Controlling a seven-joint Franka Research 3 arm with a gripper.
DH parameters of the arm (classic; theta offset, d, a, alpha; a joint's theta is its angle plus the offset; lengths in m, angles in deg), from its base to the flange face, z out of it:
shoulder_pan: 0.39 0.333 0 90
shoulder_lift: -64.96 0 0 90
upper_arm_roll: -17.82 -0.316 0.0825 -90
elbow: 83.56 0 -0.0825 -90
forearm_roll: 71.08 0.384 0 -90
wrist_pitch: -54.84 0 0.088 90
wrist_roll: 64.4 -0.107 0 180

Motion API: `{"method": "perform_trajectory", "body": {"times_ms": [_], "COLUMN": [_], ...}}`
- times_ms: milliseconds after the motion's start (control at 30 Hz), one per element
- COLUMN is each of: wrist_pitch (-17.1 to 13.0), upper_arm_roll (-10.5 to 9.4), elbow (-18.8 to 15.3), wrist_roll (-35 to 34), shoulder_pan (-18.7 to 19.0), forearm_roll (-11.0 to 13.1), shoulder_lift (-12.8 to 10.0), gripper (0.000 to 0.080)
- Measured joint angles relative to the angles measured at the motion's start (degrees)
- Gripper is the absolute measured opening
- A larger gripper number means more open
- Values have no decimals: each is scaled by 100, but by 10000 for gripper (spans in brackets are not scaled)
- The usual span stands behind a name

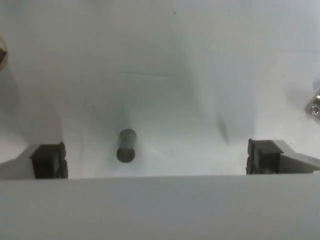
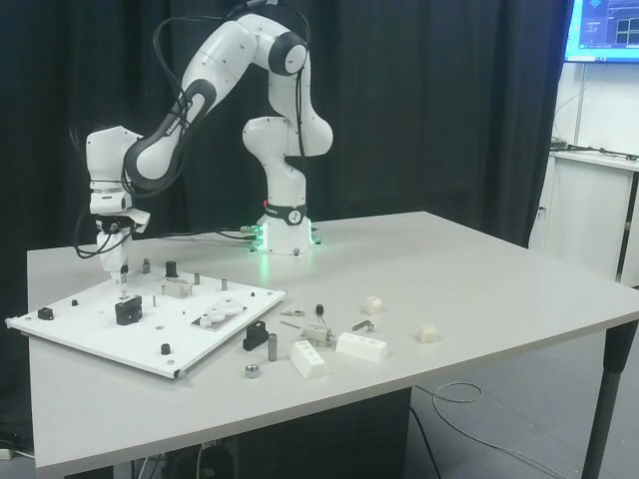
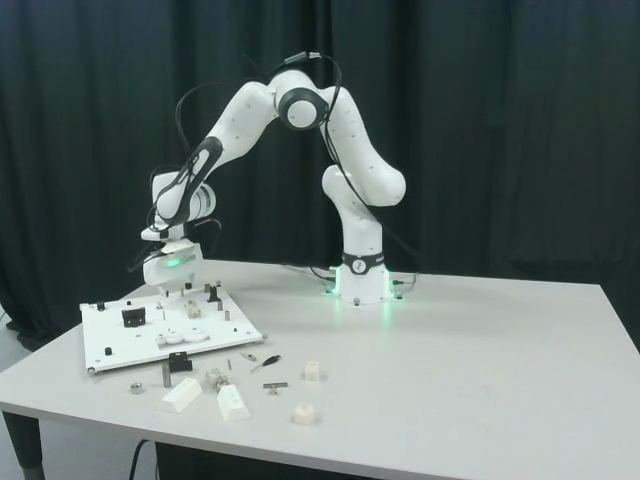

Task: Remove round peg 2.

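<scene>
Grey peg (image 1: 126, 145), white board (image 1: 165, 75).

Room: black curtains (image 3: 520, 130) hang in folds behind the whole scene. Furniture: one grey table (image 2: 479, 279) on dark legs, one leg (image 2: 609, 399) showing at its corner. A white cabinet (image 2: 589, 205) stands beside the curtain; a lit screen (image 2: 604, 30) hangs above it. A cable (image 2: 454, 399) trails under the table.

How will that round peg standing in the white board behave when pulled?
The round peg looks rigid and probably light. Its smooth sides could slip in the open gripper. Laid on the white board, it would likely roll.
</scene>
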Motion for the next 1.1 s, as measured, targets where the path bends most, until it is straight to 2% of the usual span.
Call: {"method": "perform_trajectory", "body": {"times_ms": [567, 600, 633, 800, 833, 1100], "wrist_pitch": [14, 18, 20, 22, 22, 123], "upper_arm_roll": [-201, -202, -202, -202, -202, -163], "elbow": [89, 90, 91, 94, 94, 68], "wrist_roll": [0, 0, 0, 0, 0, 41], "shoulder_pan": [-172, -177, -179, -182, -183, -262], "forearm_roll": [55, 55, 55, 55, 55, 30], "shoulder_lift": [-133, -133, -133, -133, -133, -137], "gripper": [800, 774, 608, 608, 440, 440]}}
